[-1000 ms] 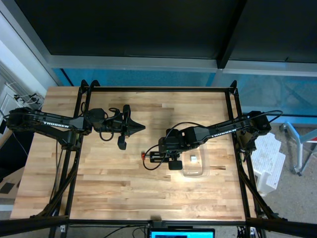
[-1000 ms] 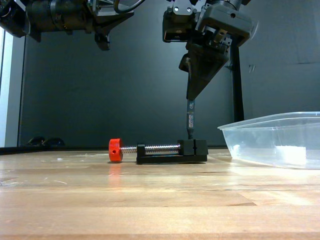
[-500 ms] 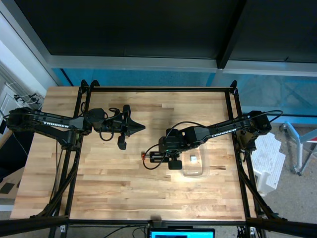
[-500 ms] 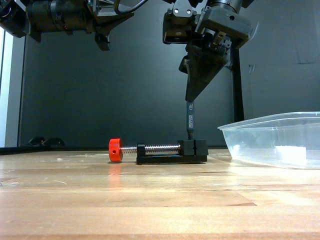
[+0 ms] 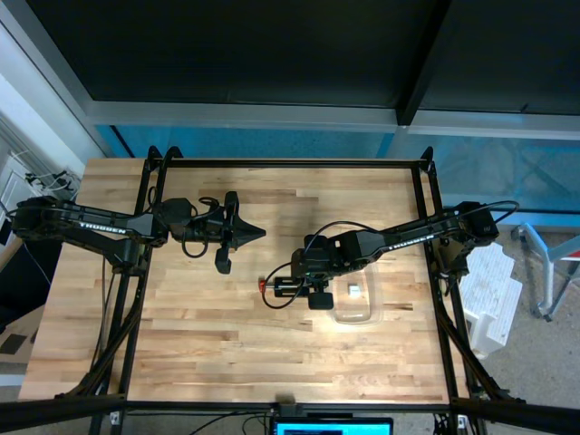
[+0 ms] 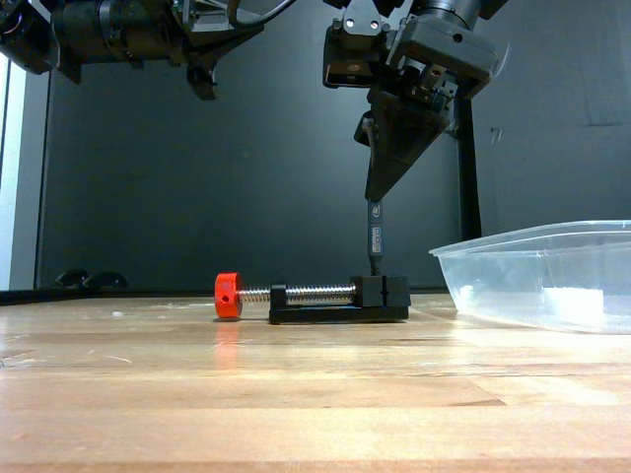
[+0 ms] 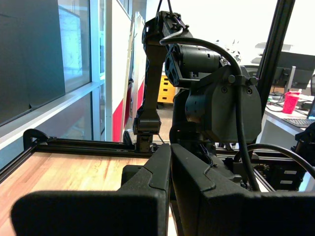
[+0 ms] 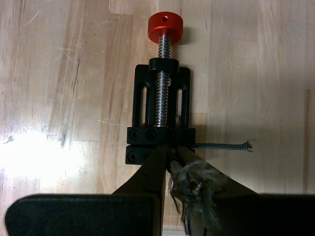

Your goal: Pick the usb-c connector and install on the hub

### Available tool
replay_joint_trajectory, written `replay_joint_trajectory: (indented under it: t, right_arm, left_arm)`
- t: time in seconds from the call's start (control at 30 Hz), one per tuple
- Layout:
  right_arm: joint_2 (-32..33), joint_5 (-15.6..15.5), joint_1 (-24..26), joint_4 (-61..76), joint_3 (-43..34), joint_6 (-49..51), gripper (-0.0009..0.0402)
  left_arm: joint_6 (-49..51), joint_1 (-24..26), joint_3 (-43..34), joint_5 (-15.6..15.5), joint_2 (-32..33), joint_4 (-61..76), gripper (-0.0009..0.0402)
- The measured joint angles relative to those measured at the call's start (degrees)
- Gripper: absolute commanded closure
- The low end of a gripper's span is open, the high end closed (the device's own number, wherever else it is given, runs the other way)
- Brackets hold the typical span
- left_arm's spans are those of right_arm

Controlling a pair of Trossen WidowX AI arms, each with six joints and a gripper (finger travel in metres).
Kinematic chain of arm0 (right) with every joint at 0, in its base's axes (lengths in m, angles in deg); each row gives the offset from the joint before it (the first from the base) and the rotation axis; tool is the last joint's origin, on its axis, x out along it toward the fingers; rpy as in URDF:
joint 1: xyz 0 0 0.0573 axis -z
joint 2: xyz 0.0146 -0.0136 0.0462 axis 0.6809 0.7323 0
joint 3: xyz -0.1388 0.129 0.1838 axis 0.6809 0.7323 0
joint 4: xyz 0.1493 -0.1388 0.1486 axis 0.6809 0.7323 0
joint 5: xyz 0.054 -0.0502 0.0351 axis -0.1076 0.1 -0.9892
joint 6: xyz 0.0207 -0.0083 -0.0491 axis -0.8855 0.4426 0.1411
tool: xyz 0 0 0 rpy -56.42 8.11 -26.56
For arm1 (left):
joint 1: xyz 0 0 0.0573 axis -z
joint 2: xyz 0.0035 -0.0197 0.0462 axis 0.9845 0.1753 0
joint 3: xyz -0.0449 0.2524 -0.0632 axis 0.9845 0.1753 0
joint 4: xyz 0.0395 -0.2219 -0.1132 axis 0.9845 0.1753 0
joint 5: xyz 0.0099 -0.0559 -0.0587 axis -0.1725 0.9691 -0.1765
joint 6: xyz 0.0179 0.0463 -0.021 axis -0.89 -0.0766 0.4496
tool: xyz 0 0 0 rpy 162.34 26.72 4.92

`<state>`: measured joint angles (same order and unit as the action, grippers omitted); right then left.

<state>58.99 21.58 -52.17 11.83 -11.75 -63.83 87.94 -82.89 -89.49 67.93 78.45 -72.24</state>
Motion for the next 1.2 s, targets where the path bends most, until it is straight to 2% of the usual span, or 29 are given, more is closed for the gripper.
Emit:
replay_joint_trajectory:
  t: [0.33, 0.67, 1.2]
  right_arm:
    - [-0.81, 0.02, 0.0, -0.09, 0.07, 0.0, 0.0378]
    - [-0.9, -0.22, 0.07, -0.26, 0.55, 0.0, 0.0305]
    - [-6.58, -0.46, 0.02, 3.72, 0.28, -0.57, 0.02]
  left_arm:
    - [-0.02, 0.0, 0.0, 0.02, -0.02, 0.0, 0.0393]
    - [-0.02, 0.0, 0.02, 0.0, -0.02, 0.02, 0.0393]
    - [-0.02, 0.0, 0.02, 0.02, 0.0, 0.0, 0.0393]
